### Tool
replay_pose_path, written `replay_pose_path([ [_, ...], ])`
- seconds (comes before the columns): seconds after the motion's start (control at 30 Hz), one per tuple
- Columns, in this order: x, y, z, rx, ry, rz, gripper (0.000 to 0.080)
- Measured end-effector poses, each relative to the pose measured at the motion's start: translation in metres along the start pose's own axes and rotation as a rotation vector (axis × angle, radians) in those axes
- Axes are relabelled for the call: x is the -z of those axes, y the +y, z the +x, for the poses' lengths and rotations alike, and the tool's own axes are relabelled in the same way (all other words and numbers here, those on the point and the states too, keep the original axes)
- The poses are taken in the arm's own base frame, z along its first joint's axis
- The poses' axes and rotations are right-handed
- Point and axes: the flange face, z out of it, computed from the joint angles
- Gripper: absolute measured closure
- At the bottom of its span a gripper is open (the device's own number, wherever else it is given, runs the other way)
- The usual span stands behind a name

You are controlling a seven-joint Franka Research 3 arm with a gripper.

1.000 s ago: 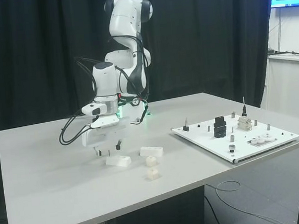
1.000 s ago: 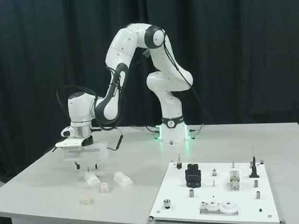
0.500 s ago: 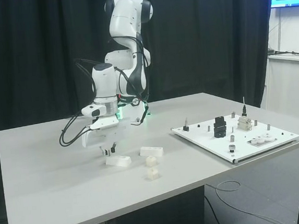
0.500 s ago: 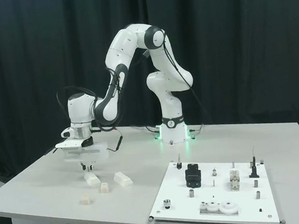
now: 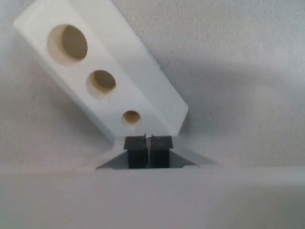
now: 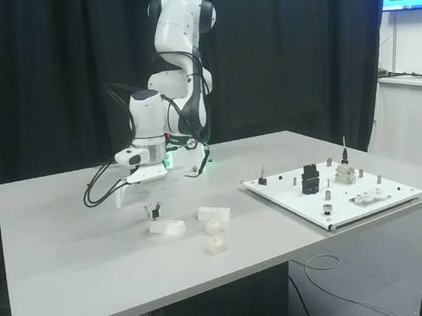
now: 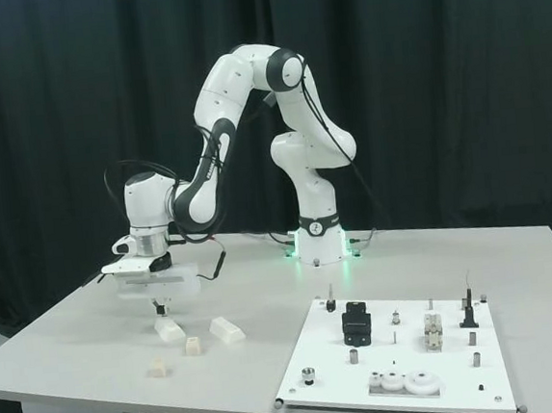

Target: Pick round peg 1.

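A white holder block [image 5: 105,71] with three round holes lies on the grey table, also seen in the room views [image 6: 167,226] [image 7: 170,329]. All three holes look empty. My gripper [image 5: 147,151] hangs a little above the end of the block with the smallest hole [image 5: 131,117]. Its black fingers [image 5: 137,151] are shut, and a thin grey sliver, round peg 1 [image 5: 148,143], shows between the pads. In the room views the gripper [image 6: 153,207] [image 7: 159,307] points straight down over the block; the peg is too small to make out there.
A second white block [image 6: 214,213] and two small white cubes [image 6: 212,227] [image 6: 216,245] lie just beside the holder. A white assembly board [image 6: 288,192] with black and grey parts sits on the other side of the table. The arm's base [image 7: 320,246] stands at the back.
The fingers stood open around the block's end a second ago and have since shut. The gripper has then risen slightly above the block.
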Motion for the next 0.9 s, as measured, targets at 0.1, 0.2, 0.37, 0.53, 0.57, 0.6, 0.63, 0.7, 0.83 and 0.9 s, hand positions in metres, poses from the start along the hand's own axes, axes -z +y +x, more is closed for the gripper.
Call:
replay_pose_path([
  [0.1, 0.001, 0.0, 0.001, -0.001, 0.001, 0.001, 0.0785],
  [0.2, 0.002, 0.001, 0.003, -0.003, 0.001, 0.002, 0.0785],
  [0.37, 0.008, 0.002, 0.006, -0.008, -0.011, 0.01, 0.0785],
  [0.53, 0.018, 0.002, 0.011, -0.013, -0.028, 0.024, 0.0785],
  [0.57, 0.021, 0.002, 0.011, -0.014, -0.031, 0.028, 0.0785],
  [0.6, 0.024, 0.002, 0.012, -0.015, -0.035, 0.032, 0.0785],
  [0.63, 0.026, 0.002, 0.013, -0.015, -0.038, 0.036, 0.0785],
  [0.7, 0.032, 0.001, 0.014, -0.015, -0.043, 0.042, 0.0785],
  [0.83, 0.041, 0.001, 0.016, -0.016, -0.046, 0.053, 0.0785],
  [0.9, 0.045, 0.002, 0.017, -0.017, -0.048, 0.057, 0.0788],
])
